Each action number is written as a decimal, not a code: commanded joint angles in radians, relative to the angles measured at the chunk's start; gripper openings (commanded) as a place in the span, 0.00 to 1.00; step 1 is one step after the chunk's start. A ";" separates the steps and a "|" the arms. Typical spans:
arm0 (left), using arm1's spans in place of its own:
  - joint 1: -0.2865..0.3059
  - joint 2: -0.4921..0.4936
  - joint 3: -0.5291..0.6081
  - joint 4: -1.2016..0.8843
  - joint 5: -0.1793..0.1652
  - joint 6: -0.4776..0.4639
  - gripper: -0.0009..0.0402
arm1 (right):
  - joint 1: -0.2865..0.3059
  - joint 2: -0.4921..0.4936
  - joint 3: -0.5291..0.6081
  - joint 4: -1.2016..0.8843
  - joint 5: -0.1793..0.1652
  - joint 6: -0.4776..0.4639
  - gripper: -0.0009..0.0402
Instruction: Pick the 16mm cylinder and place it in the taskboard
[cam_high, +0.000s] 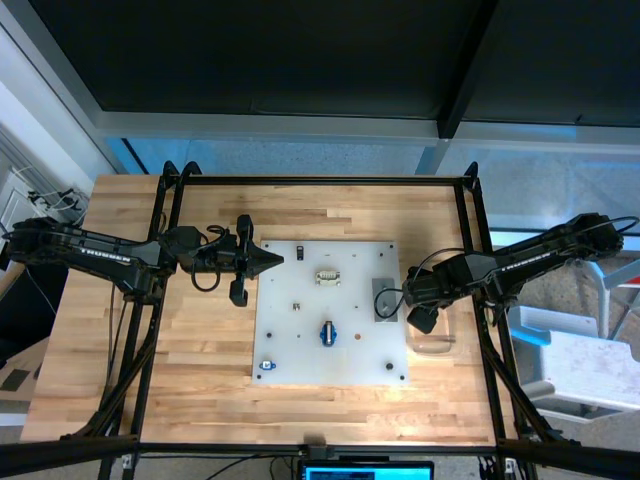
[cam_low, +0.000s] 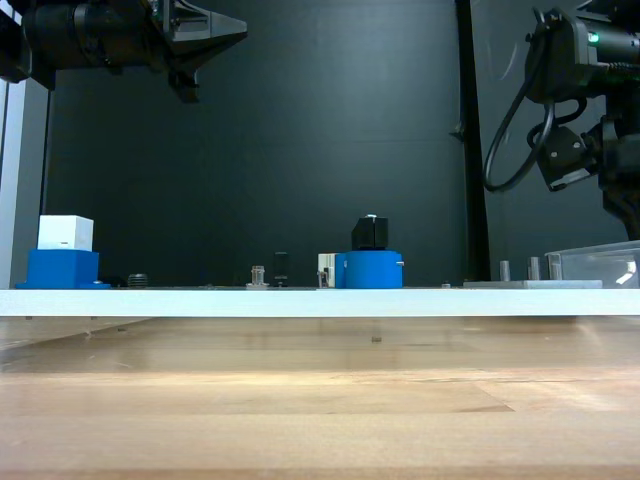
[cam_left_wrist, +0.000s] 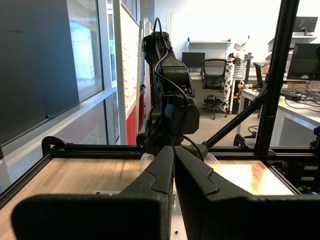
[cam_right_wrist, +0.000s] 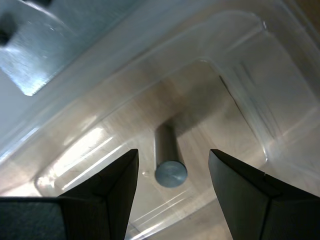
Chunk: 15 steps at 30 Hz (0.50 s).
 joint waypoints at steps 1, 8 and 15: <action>0.000 0.000 0.000 0.000 0.000 0.000 0.02 | 0.001 0.000 -0.009 0.010 0.000 -0.002 0.49; 0.000 0.000 0.000 0.000 0.000 0.000 0.02 | 0.003 0.000 -0.031 0.045 0.000 -0.002 0.48; 0.000 0.000 0.000 0.000 0.000 0.000 0.02 | 0.003 0.000 -0.031 0.048 0.000 -0.002 0.41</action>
